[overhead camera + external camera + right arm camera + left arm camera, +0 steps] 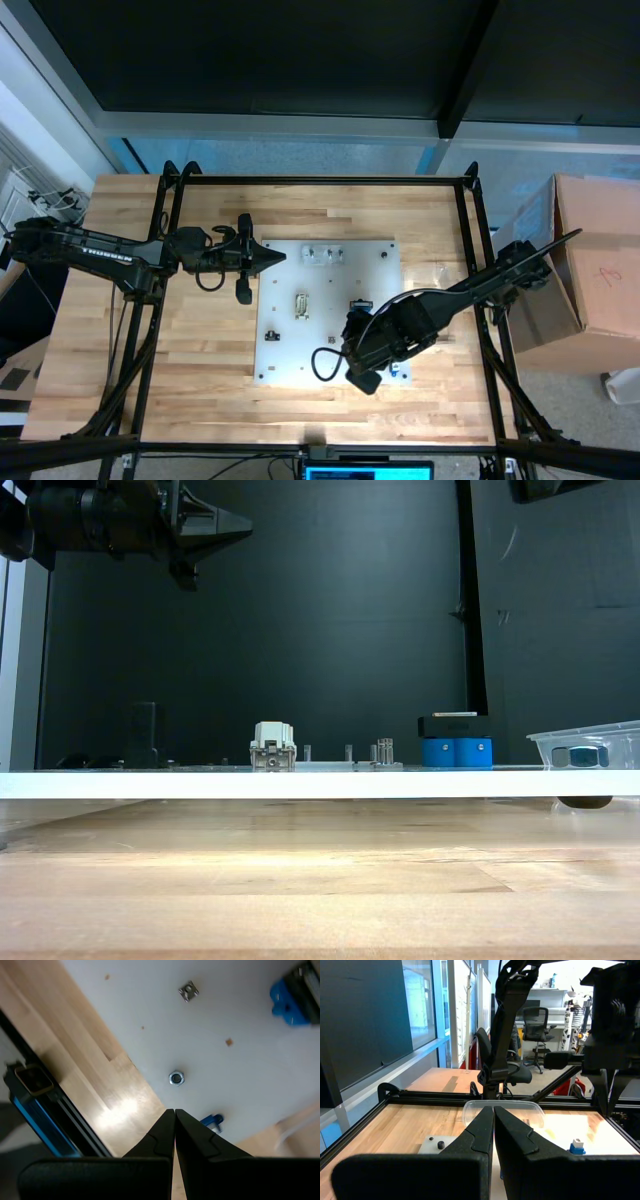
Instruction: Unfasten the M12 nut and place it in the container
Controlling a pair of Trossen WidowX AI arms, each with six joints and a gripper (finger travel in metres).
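While nut (176,1078) sits on stud beyond right gripper's (175,1111) pressed-together fingers (156,1141), left gripper (247,522), likewise closed, hangs high.

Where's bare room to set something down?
Free: bare wooden table left of white board, nearer than left arm; strip between board and black frame. Crowded: board's near right corner, shut right gripper above small silver nut on the board. Shut left gripper hangs over far left corner.
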